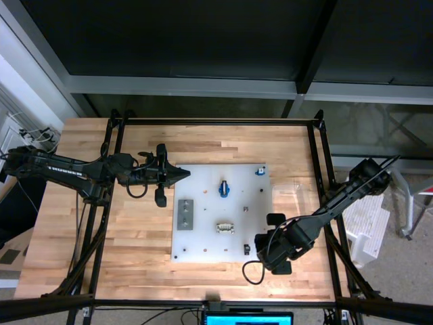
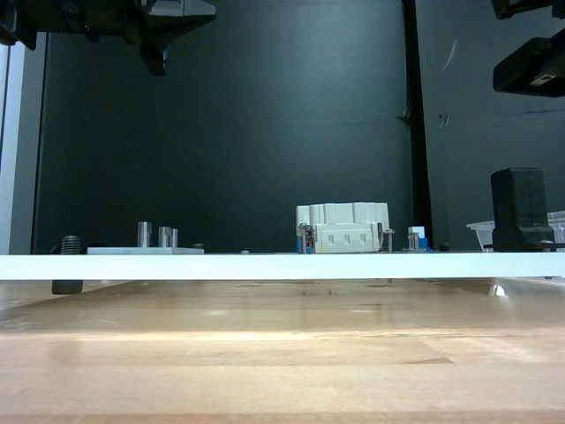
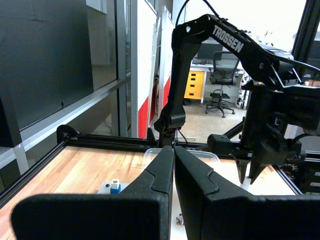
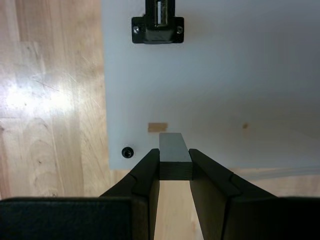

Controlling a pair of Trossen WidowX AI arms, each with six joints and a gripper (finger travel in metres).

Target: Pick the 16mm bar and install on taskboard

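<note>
In the right wrist view my right gripper (image 4: 175, 159) is shut on the 16mm bar (image 4: 175, 156), a short grey square-section bar held between both fingers. The bar hangs above the near edge of the white taskboard (image 4: 235, 75), just short of a small rectangular slot (image 4: 157, 127). From above, the right gripper (image 1: 260, 254) sits at the board's near right corner. My left gripper (image 1: 184, 175) hovers over the board's far left edge, and its fingers (image 3: 200, 180) are pressed together on nothing.
The taskboard (image 1: 203, 203) carries a grey plate with pegs (image 1: 185, 214), a blue part (image 1: 224, 188), a white connector (image 1: 225, 228) and a black fixture (image 4: 157, 25). A clear container (image 1: 287, 193) lies just right of the board. Black frame rails border the table.
</note>
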